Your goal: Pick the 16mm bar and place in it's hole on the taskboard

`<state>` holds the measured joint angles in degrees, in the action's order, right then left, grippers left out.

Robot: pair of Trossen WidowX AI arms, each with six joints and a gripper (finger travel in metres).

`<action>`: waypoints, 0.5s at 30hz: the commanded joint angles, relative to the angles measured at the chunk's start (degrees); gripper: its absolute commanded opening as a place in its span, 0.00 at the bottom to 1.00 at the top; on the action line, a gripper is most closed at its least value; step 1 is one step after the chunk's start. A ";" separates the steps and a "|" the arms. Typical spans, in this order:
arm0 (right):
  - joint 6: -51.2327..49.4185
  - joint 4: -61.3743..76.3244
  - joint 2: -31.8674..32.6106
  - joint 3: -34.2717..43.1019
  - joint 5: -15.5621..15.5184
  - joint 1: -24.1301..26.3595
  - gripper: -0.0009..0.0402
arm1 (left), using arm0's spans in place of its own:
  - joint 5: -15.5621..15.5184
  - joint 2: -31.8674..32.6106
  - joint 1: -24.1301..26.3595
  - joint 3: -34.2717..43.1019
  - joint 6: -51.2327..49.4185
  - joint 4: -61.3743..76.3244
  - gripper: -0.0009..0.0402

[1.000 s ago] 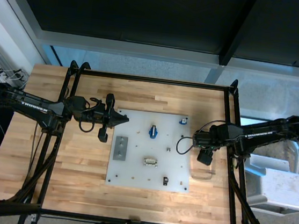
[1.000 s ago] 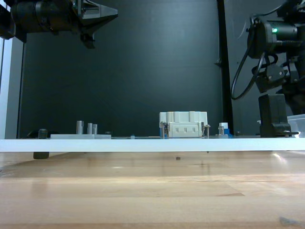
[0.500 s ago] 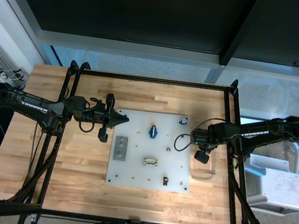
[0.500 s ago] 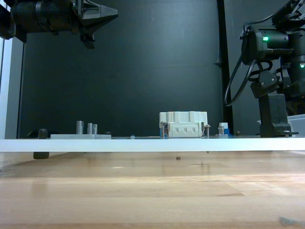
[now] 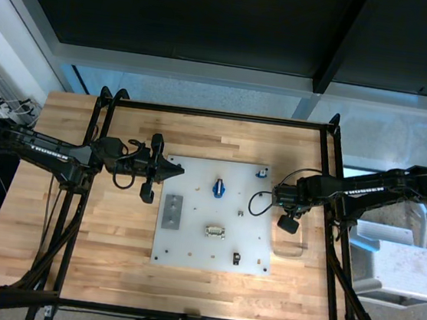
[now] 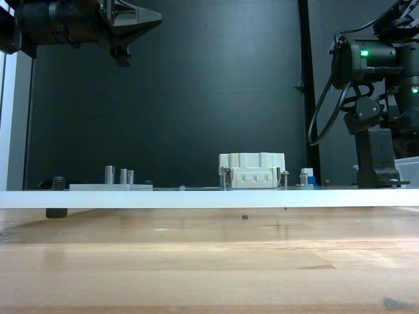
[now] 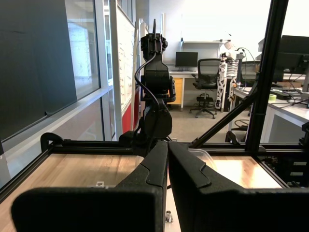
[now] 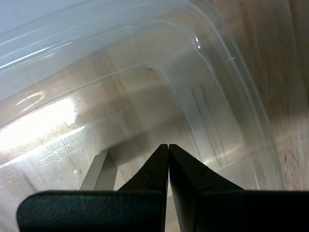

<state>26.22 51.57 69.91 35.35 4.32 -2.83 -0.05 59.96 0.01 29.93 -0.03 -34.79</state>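
Grey bar point(image 8: 99, 170) is lying free in the clear tray point(image 8: 212, 53) on the tabletop point(image 5: 72, 252), not yet in its hole. The right gripper point(image 8: 168, 147) is hanging just over the tray beside the bar, pinched closed on nothing. It has slid a little toward the board point(image 5: 189, 242) and is now staying put, so the pick is likely still ahead. Farther back, the left gripper point(image 7: 167, 144) is waiting high over the board's left edge, closed and empty.

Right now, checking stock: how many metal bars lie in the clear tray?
1: a grey bar lies free in the clear tray, beside the shut right gripper; more may be hidden. The left gripper, shut, hangs above the board's far left corner.
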 commanded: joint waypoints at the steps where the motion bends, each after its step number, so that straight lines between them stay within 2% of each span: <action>1: -0.07 -0.07 0.02 0.02 0.11 -0.04 0.02 | 0.02 0.02 0.00 0.02 0.02 -0.02 0.02; 5: -0.09 0.72 -0.07 0.85 0.07 -0.04 0.02 | 0.02 0.02 0.00 0.02 0.02 -0.02 0.02; 15: -3.41 8.72 -1.68 8.57 -0.09 -0.92 0.02 | 0.02 0.02 0.00 0.02 0.02 -0.02 0.02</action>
<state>23.79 59.70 68.49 43.38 4.36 -3.31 -0.03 59.96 0.01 29.93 -0.03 -34.81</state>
